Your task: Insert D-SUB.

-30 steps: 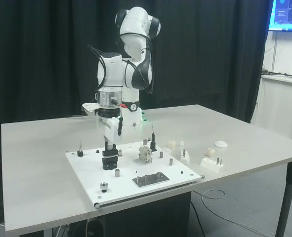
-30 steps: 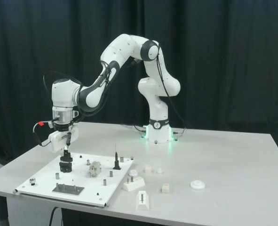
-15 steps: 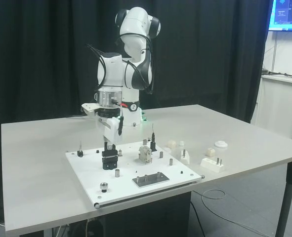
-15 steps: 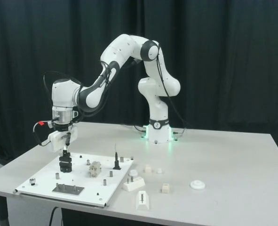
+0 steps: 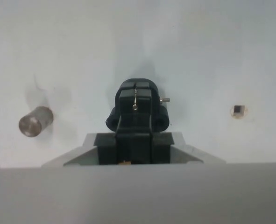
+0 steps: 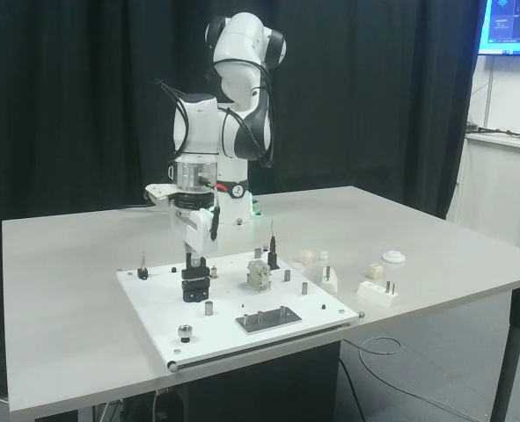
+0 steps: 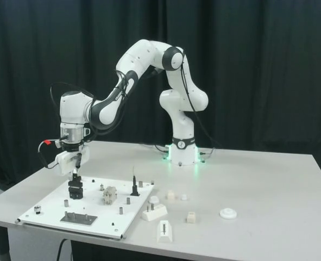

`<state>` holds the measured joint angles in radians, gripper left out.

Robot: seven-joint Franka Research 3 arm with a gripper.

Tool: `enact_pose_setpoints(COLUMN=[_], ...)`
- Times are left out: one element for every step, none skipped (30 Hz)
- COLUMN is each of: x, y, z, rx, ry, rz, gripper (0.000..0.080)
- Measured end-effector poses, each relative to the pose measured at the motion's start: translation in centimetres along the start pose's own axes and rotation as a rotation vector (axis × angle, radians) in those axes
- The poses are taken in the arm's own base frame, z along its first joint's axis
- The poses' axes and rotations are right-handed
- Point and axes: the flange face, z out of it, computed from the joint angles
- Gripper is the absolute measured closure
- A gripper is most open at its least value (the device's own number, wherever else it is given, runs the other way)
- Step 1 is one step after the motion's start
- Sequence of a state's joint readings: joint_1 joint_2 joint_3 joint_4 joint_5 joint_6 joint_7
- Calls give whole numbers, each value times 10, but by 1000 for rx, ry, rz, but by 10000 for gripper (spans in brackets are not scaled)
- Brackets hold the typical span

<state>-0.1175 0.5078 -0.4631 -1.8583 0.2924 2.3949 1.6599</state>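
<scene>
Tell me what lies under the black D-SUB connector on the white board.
The black D-SUB connector stands on the white board with the tool directly over it. Its black body hides the socket or mount beneath, so how far it is seated cannot be seen.

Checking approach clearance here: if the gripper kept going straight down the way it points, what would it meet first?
Most likely the black D-SUB connector on the white board, directly beneath the gripper; whether they already touch is unclear.

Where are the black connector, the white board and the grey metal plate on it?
black connector (image 6: 194, 277), first room view, its body.
white board (image 6: 154, 308), first room view, bare surface.
grey metal plate (image 7: 77, 219), second room view, flat top.
</scene>
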Motion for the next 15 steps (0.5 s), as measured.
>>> enact_pose_setpoints(x=[0, 0, 0, 0, 0, 0, 0, 0, 1, 1, 1, 1, 1, 1, 2], y=[0, 0, 0, 0, 0, 0, 0, 0, 0, 0, 0, 0, 0, 0, 0], z=[0, 1, 1, 2, 2, 3, 4, 4, 4, 4, 4, 4, 4, 4, 4], rx=[1, 2, 2, 2, 2, 2, 2, 3, 3, 3, 3, 3, 3, 2, 2], ry=[-2, -4, -5, -6, -7, -7, -7, -8, -9, -9, -9, -10, -10, -10, -9], rz=[1, 3, 4, 4, 3, 1, 2, 3, 5, 6, 7, 7, 8, 8, 8], gripper=[654, 654, 654, 654, 654, 654, 654, 654, 654, 654, 654, 654, 654, 654, 654])
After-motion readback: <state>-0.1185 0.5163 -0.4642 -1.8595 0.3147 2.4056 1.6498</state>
